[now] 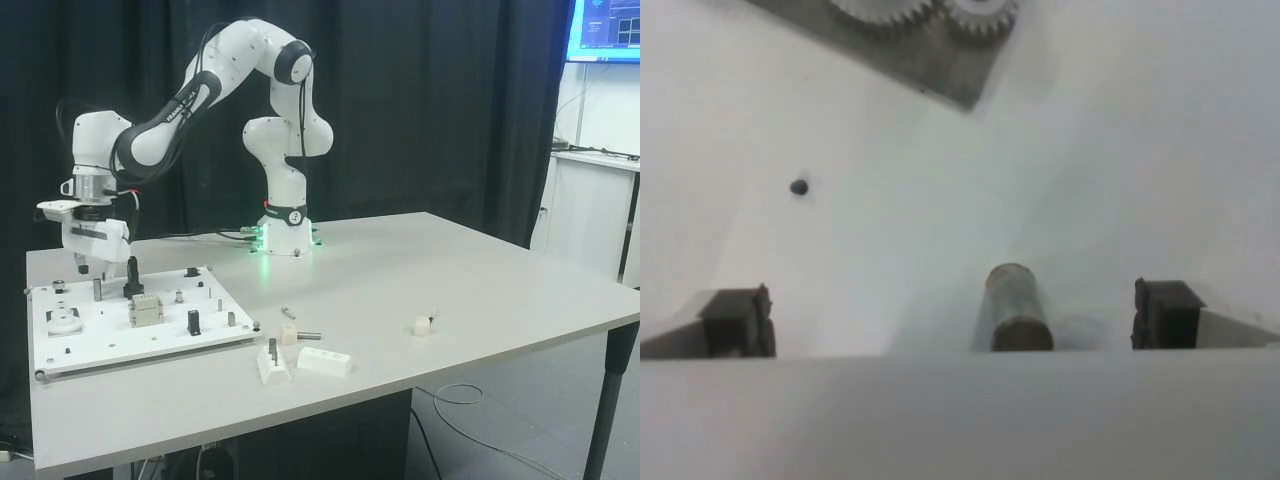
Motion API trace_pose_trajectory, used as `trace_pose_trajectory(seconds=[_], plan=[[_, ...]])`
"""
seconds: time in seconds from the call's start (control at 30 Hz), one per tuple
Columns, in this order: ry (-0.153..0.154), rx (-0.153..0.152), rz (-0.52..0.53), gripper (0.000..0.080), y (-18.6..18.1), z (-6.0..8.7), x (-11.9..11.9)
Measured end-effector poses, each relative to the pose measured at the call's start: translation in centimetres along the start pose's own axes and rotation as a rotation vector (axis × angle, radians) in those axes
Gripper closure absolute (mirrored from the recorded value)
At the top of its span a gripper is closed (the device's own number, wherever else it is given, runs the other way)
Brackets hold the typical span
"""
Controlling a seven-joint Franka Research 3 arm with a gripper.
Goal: Insert round peg 4.
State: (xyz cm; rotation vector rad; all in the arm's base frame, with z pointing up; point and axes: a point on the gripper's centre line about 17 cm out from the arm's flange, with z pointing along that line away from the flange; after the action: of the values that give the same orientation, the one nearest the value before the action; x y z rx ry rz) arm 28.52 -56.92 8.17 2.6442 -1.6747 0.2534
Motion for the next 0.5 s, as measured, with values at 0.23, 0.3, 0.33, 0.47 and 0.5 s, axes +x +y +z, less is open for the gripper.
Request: trace_pose_trajectory(seconds=[0.23,0.3,0.33,0.47,0.5], plan=[[0.005,0.002,0.005,0.0003,-0.6,-0.3,0.2],[0.007,0.005,0.005,0.0003,-0.9,-0.4,0.2],[0.007,0.006,0.006,0.0003,-1.0,-0.4,0.3],[0.01,0.009,0.008,0.0003,-1.4,-0.6,0.4],[0.011,0.01,0.007,0.0003,-1.5,-0.7,0.4]])
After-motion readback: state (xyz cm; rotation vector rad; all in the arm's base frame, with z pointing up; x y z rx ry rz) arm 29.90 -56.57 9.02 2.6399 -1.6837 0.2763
